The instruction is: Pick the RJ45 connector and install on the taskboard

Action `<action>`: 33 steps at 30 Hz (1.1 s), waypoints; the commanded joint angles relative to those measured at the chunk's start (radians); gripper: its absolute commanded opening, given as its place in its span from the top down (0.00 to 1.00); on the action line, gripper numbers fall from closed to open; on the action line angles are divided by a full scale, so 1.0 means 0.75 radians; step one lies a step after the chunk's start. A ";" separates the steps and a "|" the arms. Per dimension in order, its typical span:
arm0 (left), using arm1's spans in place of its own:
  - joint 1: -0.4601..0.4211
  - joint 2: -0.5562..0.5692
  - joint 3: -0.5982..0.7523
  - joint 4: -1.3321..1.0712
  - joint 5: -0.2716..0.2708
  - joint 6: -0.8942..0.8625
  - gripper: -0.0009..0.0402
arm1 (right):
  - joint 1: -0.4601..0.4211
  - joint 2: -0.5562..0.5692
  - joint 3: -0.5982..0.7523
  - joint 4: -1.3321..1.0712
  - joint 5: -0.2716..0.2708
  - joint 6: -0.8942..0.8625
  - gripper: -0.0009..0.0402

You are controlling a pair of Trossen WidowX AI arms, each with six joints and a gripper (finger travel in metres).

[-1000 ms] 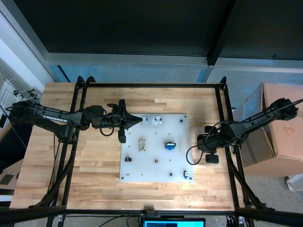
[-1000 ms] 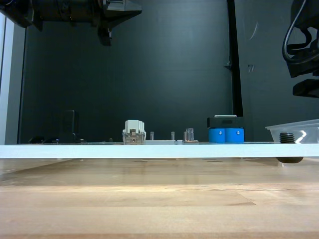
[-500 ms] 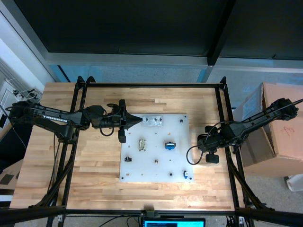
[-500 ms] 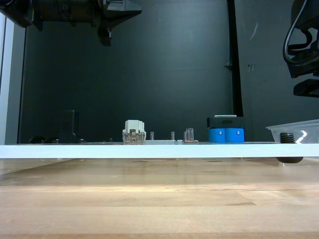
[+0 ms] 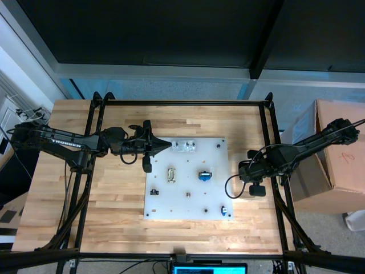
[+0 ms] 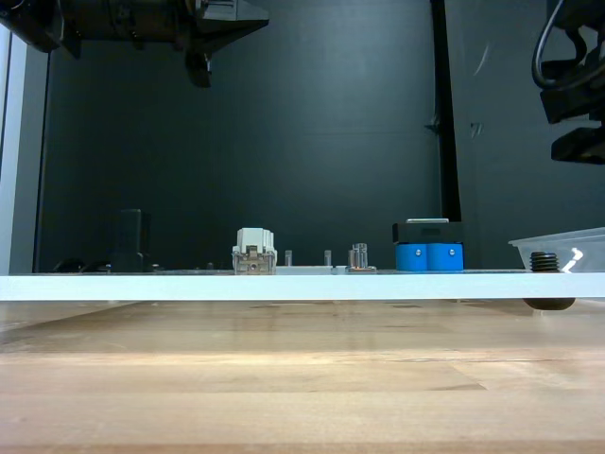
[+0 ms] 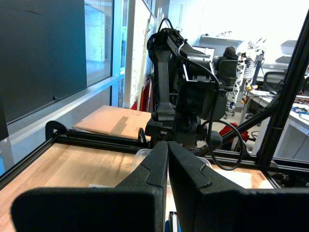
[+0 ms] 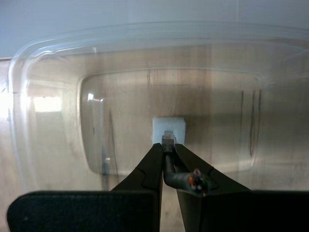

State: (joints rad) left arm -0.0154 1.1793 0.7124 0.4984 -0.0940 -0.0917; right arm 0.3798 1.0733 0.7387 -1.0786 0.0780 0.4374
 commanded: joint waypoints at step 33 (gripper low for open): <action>0.001 0.001 0.001 0.001 0.001 0.000 0.98 | 0.006 0.123 0.265 -0.146 -0.033 -0.003 0.84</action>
